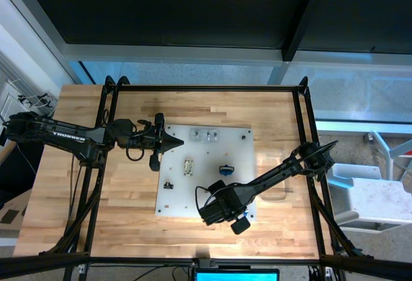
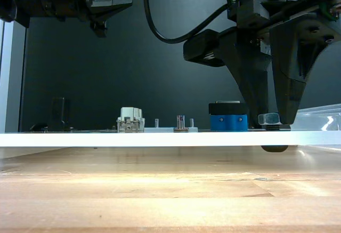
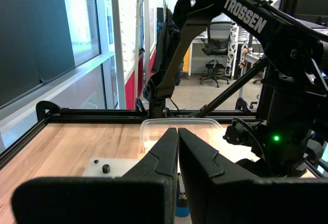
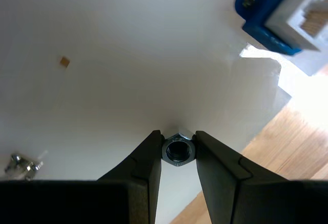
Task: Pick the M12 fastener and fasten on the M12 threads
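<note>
Nut (image 4: 178, 151): right end effector (image 4: 178, 137); left (image 1: 177, 143) aloft

A white board (image 1: 180, 197) lies on the wooden table (image 1: 96, 229) beneath the right gripper (image 4: 178, 149). A blue connector block (image 4: 271, 14) sits on the board near it, and a clear tray (image 2: 322, 117) stands off to its right. Low beneath the left gripper (image 3: 178, 131) are a beige connector (image 1: 188, 167) and, ahead of it, a silver post (image 2: 180, 122).
</note>
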Robot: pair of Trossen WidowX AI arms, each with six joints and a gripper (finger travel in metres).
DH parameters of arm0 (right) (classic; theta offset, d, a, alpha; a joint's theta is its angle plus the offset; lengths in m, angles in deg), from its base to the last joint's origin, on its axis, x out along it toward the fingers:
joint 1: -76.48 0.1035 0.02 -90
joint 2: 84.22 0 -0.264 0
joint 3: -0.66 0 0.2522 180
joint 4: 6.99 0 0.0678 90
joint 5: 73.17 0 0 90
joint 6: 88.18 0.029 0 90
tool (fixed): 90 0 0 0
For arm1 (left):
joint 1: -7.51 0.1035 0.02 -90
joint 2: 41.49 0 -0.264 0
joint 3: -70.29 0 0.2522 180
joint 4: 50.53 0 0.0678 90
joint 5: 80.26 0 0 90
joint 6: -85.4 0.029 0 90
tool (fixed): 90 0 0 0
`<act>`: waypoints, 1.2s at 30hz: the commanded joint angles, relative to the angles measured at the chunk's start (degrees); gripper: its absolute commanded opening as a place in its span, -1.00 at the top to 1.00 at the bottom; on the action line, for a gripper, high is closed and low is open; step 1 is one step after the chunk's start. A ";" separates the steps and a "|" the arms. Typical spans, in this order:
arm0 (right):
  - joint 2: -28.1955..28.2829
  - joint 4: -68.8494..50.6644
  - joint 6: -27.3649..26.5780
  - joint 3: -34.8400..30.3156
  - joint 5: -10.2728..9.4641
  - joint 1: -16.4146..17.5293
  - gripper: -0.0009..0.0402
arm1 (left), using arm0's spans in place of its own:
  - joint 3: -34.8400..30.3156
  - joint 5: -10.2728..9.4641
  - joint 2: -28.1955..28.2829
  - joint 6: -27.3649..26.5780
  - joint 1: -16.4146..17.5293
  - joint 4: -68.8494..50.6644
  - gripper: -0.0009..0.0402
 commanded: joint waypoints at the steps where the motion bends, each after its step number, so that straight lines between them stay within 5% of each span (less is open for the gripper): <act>1: 0.02 -0.17 3.65 -0.02 0.04 0.04 0.81 | -0.02 0.00 0.02 0.00 0.02 0.02 0.96; 36: -0.02 -0.87 -0.02 -0.02 0.07 0.09 0.81 | -0.02 0.00 0.02 0.00 0.02 0.02 0.96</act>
